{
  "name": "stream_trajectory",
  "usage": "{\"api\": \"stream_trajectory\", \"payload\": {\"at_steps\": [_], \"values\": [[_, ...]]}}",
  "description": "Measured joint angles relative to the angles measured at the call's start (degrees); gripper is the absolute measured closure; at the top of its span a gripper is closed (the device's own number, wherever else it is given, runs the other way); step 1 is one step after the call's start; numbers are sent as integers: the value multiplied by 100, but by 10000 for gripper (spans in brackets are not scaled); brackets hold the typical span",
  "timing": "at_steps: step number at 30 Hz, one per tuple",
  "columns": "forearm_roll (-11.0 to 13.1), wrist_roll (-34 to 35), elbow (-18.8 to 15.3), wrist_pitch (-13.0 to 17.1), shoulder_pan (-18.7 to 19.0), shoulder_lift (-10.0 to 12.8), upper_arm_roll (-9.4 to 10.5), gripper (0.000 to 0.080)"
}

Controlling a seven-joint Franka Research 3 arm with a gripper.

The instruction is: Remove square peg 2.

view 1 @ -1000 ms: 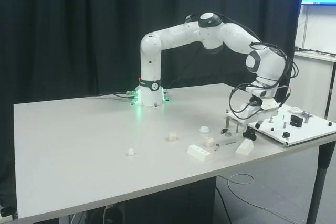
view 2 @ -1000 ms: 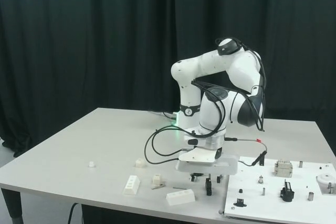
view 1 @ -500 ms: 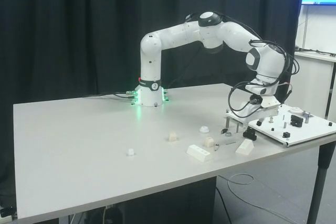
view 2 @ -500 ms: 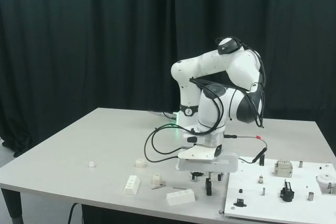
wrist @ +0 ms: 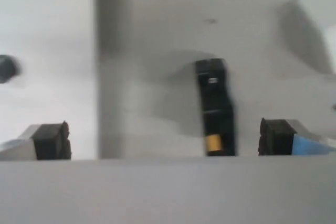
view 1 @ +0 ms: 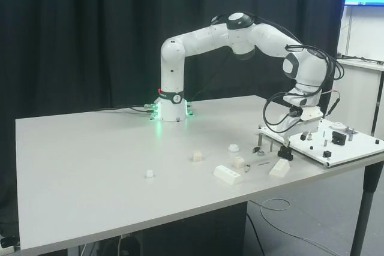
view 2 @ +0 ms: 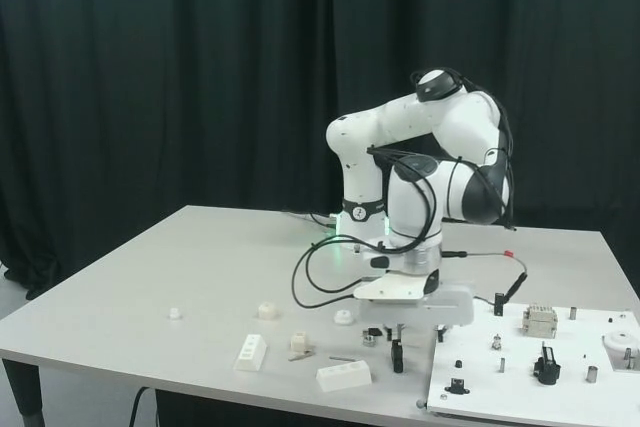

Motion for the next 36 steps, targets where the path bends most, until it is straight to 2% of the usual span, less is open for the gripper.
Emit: {"api": "stream_trajectory", "payload": {"at_steps": [13, 25, 36], "values": [[231, 789, 124, 41, 434, -39, 23, 3], [216, 1439, 346, 491, 696, -25, 194, 3], [196, 1697, 443, 790, 738, 17, 369, 3]]}}
